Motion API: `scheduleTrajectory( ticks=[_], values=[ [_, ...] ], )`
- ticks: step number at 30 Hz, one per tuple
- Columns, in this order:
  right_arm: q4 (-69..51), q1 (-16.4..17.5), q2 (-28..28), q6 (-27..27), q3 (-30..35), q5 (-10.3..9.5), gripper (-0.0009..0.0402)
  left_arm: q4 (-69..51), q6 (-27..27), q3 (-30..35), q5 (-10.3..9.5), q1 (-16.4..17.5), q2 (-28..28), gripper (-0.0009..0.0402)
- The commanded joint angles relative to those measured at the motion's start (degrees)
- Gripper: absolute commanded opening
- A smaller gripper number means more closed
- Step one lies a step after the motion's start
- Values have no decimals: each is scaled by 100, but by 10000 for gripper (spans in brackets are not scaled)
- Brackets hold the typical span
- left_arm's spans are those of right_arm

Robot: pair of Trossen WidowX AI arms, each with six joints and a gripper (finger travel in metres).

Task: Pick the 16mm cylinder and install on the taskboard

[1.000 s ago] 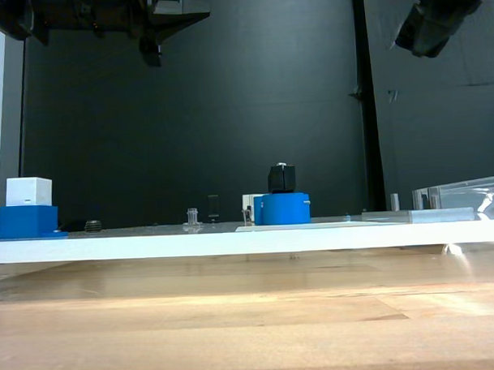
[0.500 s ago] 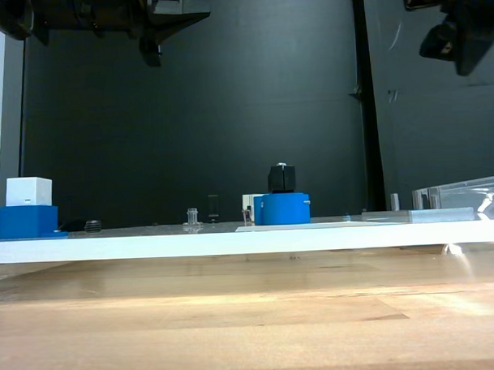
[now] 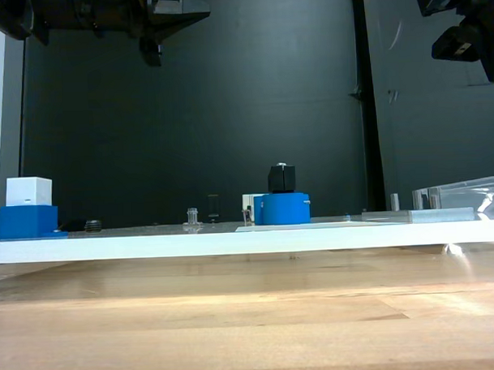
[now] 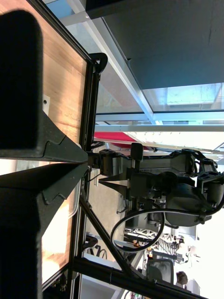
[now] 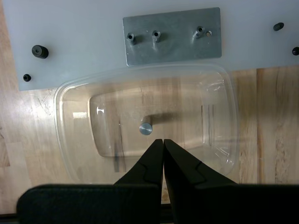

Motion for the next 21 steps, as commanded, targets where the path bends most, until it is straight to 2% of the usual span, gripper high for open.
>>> scheduleTrajectory(
  ticks=[1,19,21],
  values=[
    [-2,13,0,2,-11,2,8,4,2,2,2,0,2,1],
    [83,63,0,72,-280,68,67,4,2,2,0,2,2,1],
    [105,72,0,118,-302,153,80,2,2,2,0,2,2,1]
  ],
)
